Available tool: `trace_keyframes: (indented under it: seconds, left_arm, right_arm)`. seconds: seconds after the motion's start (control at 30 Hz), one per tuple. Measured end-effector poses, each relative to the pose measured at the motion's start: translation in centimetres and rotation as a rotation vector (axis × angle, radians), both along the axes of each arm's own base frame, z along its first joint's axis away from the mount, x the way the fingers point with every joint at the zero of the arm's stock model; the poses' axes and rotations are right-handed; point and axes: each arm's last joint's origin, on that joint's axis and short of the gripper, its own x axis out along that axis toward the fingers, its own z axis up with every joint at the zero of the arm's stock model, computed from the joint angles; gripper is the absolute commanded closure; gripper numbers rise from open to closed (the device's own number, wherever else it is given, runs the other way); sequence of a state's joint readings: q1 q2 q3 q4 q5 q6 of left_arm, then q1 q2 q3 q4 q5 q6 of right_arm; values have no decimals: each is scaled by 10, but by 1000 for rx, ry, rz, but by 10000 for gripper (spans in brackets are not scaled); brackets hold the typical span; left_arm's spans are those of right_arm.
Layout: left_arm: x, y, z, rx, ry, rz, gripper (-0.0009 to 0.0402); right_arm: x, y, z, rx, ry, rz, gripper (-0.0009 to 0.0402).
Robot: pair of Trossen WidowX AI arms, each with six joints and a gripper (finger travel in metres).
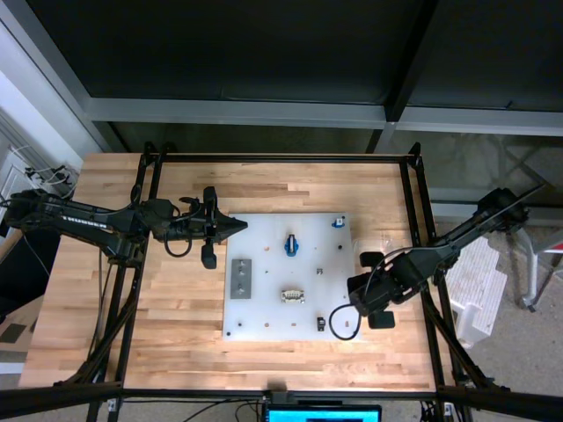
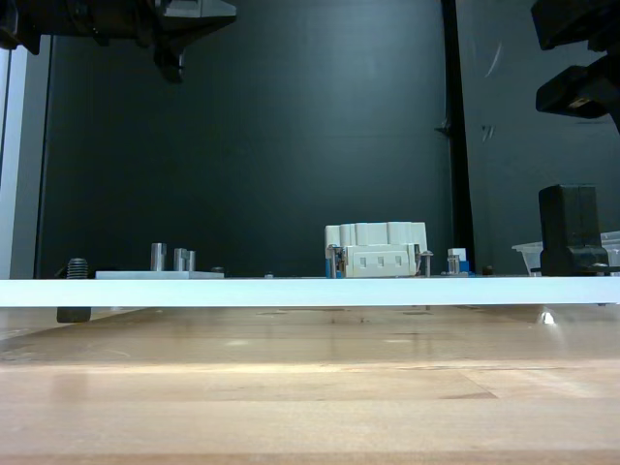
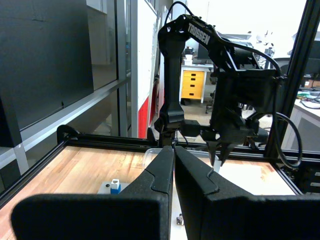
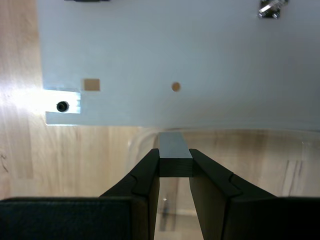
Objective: Pick the 16mm bar and install on taskboard
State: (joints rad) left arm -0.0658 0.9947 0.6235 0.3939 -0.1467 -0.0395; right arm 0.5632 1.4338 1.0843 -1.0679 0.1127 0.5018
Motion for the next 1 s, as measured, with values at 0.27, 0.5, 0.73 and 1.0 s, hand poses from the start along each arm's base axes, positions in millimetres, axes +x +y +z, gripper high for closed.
trace_keyframes:
  seconds: [0.27,0.5,0.73,1.0]
  left_arm:
    - [0,0,0,0,1,0,392]
    - [0,0,0,0,0,0,393]
    - [0,0,0,0,0,0,392]
    - [0,0,0,0,1,0,393]
  right_arm:
    - [11,19,-5,-4,13,11,384]
    - [21,32,-6,-20,0,-2,384]
    - [27,43,-11,-14,-4,-6,384]
    - [33,52,-18,-11,-4,-7,384]
